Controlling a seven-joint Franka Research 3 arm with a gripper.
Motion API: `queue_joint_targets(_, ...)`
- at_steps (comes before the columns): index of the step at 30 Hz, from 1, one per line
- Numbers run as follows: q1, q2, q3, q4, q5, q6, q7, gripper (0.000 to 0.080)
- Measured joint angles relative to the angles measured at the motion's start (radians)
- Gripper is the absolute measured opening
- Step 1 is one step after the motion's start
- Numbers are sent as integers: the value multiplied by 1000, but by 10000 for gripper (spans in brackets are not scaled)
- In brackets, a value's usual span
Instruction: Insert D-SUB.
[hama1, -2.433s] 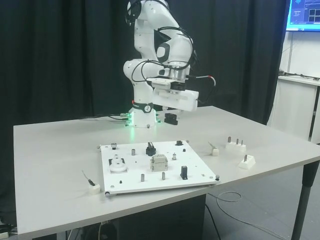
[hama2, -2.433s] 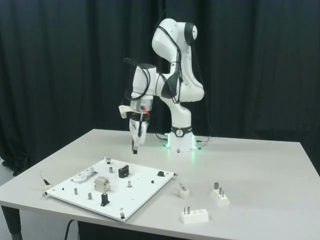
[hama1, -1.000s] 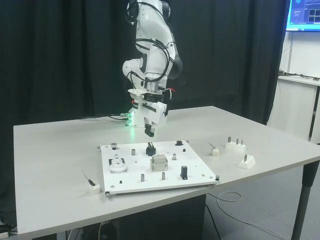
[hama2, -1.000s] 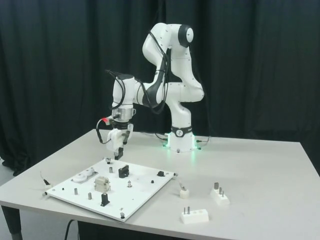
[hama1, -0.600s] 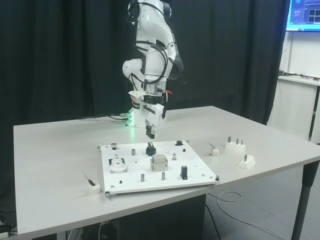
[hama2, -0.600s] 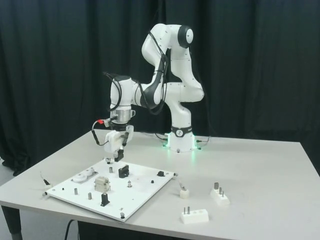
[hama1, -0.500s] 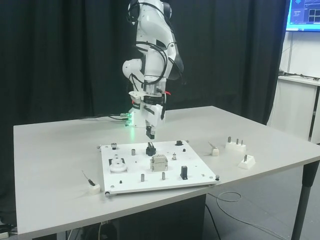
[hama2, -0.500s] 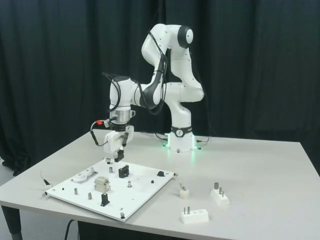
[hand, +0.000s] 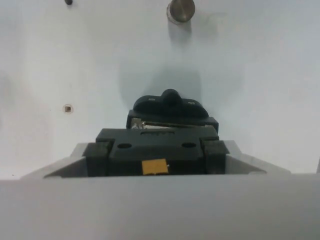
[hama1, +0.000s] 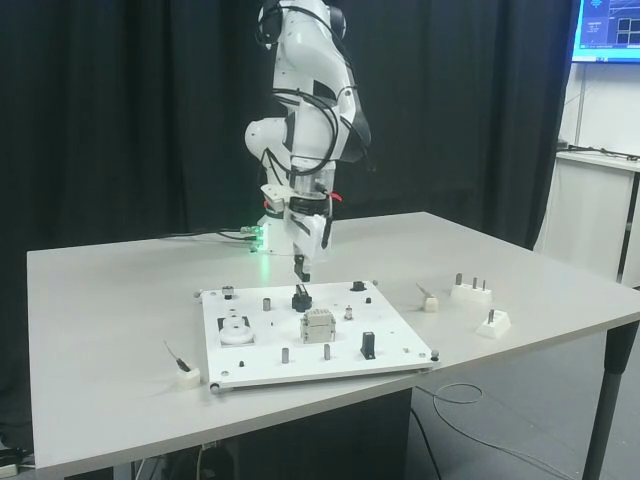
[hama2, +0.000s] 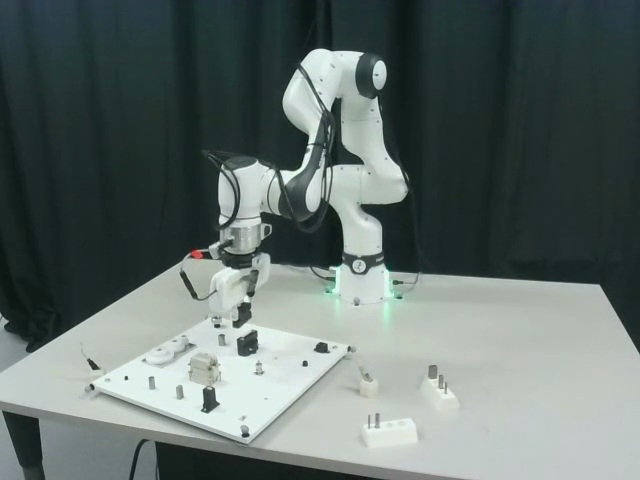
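Note:
My gripper (hama1: 301, 263) hangs just above the white board (hama1: 262, 357), shut on a black D-SUB plug (hand: 154, 148). In the wrist view the plug sits between the two grey fingers (hand: 70, 165), and directly past it lies the black socket (hand: 170, 103) on the board. The room views show the same socket (hama1: 300, 298) (hama2: 247, 343) a short way under the gripper (hama2: 241, 314), and plug and socket are apart.
On the board (hama2: 291, 385) stand a grey connector block (hama1: 317, 326), a black upright part (hama1: 368, 345), a white round disc (hama1: 236, 331) and several metal pegs (hand: 180, 9). White peg holders (hama1: 471, 291) (hama1: 493, 324) sit on the table to the right. A small cabled piece (hama1: 187, 376) lies left of the board.
The arm has swung from beside its base over to the board, turned its wrist downward and lowered. The gripper now hangs over the black socket with the plug still in it.

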Motion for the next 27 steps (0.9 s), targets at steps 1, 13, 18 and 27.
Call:
queue_joint_targets(1,1,2,0,1,0,-3,0,386)
queue_joint_targets(13,10,16,0,3,0,-7,0,386)
queue_joint_targets(18,11,16,0,3,0,-7,0,386)
queue_joint_targets(27,11,16,0,2,0,-7,0,386)
